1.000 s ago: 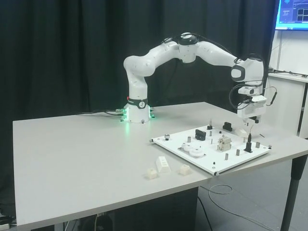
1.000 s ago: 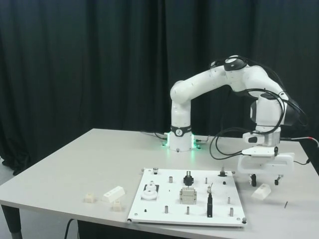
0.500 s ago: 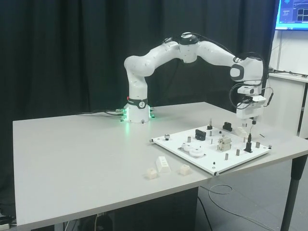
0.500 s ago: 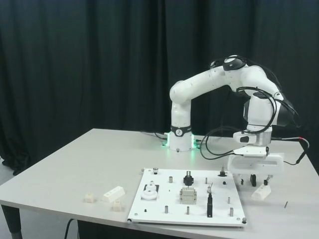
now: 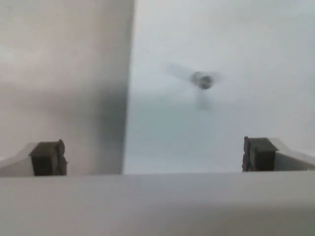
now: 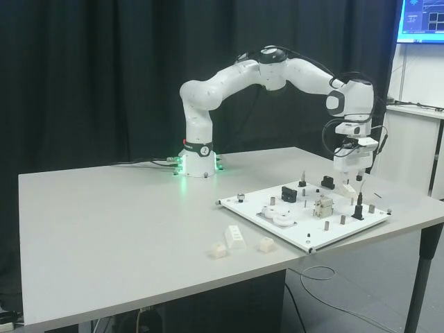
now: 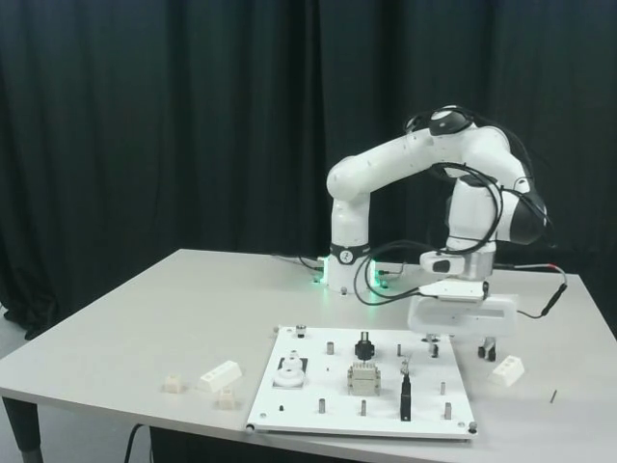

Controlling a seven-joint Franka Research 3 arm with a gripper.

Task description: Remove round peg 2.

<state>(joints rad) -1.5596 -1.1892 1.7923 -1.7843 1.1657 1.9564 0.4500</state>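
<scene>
The gripper (image 5: 152, 157) hung with its fingers (image 5: 47, 158) spread wide and nothing between them, right of centre in the second room view, above the white board's (image 7: 318, 395) far right corner. The wrist view showed the board edge running down the upper left and a small upright peg (image 5: 202, 80), blurred, upper right of centre. This was judged an approach stance; which peg is round peg 2 could not be told.
</scene>
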